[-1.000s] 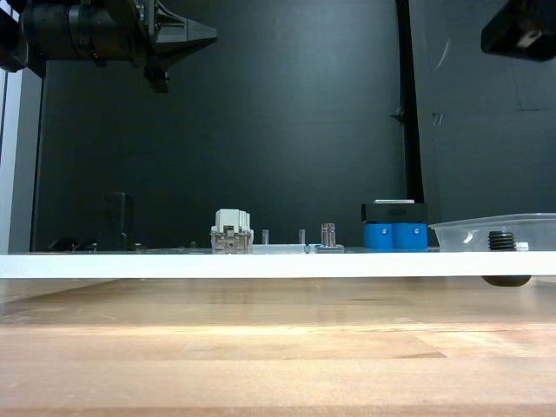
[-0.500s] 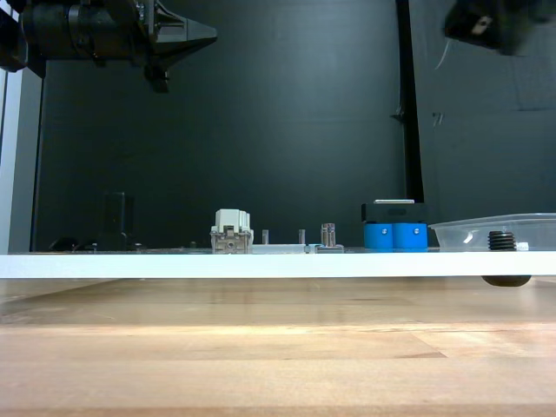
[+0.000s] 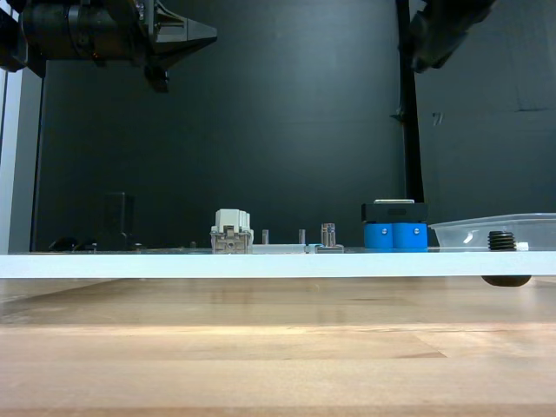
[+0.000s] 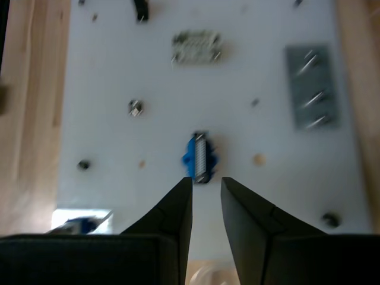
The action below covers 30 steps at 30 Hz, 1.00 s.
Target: Pick the RJ45 connector and install on taskboard
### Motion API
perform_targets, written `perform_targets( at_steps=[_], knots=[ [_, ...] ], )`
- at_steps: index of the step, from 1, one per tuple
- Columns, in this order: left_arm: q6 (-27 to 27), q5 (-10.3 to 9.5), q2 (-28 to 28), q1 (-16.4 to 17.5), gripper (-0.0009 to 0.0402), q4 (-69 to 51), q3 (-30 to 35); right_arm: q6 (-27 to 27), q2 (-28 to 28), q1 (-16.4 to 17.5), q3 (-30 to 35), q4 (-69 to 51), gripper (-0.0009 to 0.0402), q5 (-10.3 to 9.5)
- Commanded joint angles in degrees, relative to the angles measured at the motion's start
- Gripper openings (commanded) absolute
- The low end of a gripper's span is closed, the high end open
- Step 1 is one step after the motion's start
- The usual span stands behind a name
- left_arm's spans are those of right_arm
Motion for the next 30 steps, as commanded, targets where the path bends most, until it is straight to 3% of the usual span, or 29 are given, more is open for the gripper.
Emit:
perform_targets(
  at_steps=[1, 4, 7, 12, 14, 19, 30],
  knots=[
    [0.00, 0.00, 0.00, 0.00, 0.0000, 0.02, 0.00, -3.10, -0.94, -3.52, -0.37, 3.28, 0.0032, -0.37],
    [0.00, 0.02, 0.02, 0.00, 0.0000, 0.02, 0.00, -5.05, -1.25, -7.15, -0.68, 6.62, -0.0004, -0.68],
    [0.00, 0.00, 0.00, 0.02, 0.0000, 0.02, 0.00, -7.26, -1.25, -9.94, -1.11, 9.68, 0.0004, -0.85],
    [0.02, 0.00, 0.02, 0.00, 0.0000, 0.02, 0.00, -9.16, -1.70, -12.70, -3.69, 19.28, 0.0000, -6.80],
    [0.00, 0.02, 0.00, 0.02, 0.0000, 0.00, 0.00, -9.55, -2.32, -12.83, -5.42, 23.98, 0.0000, -8.17],
    [0.02, 0.00, 0.00, 0.02, 0.0000, 0.02, 0.00, -9.53, -4.96, -12.87, -11.19, 35.45, 0.0000, -9.11],
    [0.00, 0.02, 0.00, 0.00, 0.0000, 0.02, 0.00, -6.56, -8.74, -12.96, -24.24, 62.12, 0.0000, -9.07]
  ],
)
